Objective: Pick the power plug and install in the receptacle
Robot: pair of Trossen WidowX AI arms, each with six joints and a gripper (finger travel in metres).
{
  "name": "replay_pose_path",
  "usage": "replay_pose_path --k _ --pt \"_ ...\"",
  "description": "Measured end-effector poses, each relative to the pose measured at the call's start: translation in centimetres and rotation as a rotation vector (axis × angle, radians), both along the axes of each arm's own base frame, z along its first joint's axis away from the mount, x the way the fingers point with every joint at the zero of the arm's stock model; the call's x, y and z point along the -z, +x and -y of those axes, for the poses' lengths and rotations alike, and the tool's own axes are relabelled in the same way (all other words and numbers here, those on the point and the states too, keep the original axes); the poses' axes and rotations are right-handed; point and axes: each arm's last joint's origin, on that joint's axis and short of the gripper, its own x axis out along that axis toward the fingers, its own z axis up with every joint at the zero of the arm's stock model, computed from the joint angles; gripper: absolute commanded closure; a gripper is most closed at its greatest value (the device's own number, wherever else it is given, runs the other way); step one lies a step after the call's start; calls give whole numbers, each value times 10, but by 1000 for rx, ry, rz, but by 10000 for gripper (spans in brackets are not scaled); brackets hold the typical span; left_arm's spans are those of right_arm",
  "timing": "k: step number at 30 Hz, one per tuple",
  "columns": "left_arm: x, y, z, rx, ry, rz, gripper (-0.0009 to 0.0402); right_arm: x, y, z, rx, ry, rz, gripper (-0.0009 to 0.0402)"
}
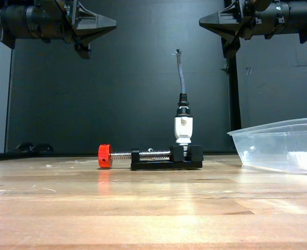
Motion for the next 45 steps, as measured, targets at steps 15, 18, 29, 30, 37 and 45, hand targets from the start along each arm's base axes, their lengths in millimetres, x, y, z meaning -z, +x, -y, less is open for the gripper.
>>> replay_pose_path --k 15,18,29,30,37,45 --pt "0 0 0 0 0 0 393 -6 1 0 0 -2 17 393" --pt "0 0 0 0 0 0 393 -6 1 0 0 -2 16 393" --pt "0 0 0 0 0 0 393 -2 1 0 0 -3 0 393" --pt "0 0 0 0 0 0 393 -1 1 0 0 -3 -4 393" --pt "0 0 0 0 0 0 393 0 1 0 0 -1 -6 393" --pt "0 0 0 0 0 0 393 -1 1 0 -2 -3 20 393"
